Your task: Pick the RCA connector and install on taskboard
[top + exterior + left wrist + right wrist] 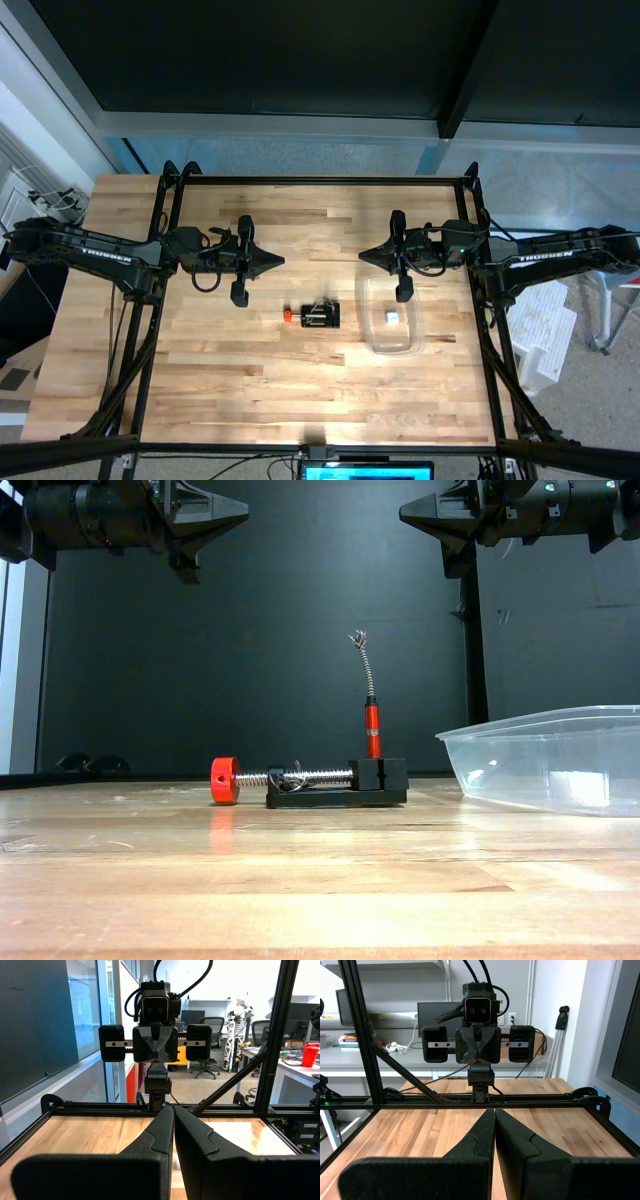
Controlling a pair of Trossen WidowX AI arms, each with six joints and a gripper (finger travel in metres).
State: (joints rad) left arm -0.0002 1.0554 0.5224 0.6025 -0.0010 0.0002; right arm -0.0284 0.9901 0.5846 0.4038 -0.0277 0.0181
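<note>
Wooden worktop (200,380), plain planks with a black frame (320,181) around it. The taskboard (322,316) sits near the middle, and a red knob (287,315) pokes out of the end facing the left arm. The RCA connector (372,730) stands upright on the other end, its springy wire tail curling up. A clear plastic tray (392,350) sits near it on the right arm's side, with a small white bit (393,317) inside. The left end effector (278,261) and right end effector (362,254) hang high above the worktop, tips facing each other. Both have their fingers pressed together and are gripping nothing.
</note>
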